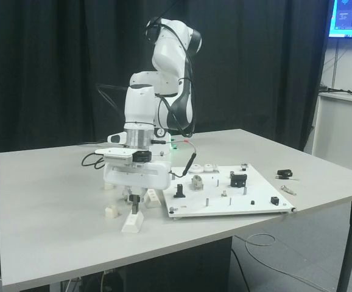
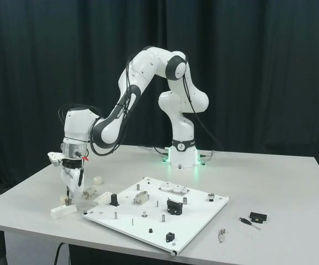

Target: Place square peg 4.

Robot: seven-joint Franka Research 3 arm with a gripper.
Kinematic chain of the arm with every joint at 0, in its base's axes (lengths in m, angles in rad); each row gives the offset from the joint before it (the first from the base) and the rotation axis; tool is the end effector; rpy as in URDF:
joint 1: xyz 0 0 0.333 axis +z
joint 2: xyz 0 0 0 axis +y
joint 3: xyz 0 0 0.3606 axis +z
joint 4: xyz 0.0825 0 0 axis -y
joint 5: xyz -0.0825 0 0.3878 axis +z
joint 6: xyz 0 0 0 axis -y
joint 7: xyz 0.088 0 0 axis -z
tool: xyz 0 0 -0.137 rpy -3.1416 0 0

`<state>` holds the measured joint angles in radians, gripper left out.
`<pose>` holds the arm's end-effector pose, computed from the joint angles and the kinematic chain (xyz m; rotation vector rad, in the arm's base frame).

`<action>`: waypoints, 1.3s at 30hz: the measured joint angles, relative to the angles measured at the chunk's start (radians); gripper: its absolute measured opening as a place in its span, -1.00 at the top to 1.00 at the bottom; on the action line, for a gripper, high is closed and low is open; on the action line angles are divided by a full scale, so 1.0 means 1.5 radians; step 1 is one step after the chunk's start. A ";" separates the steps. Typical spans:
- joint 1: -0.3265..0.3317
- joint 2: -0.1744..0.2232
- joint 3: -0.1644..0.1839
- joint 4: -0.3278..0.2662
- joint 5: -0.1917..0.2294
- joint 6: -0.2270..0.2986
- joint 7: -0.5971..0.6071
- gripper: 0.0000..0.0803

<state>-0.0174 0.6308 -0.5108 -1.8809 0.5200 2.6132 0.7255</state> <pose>0.6029 -0.3234 0.2316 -2.1839 2.1743 -0.3336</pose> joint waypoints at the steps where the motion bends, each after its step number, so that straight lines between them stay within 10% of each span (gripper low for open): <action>1: 0.000 0.000 0.000 0.001 0.000 -0.002 -0.001 0.62; 39: -0.004 0.006 -0.003 0.018 0.000 -0.062 -0.033 0.62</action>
<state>-0.0235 0.6401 -0.5152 -1.8540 0.5196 2.5206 0.6757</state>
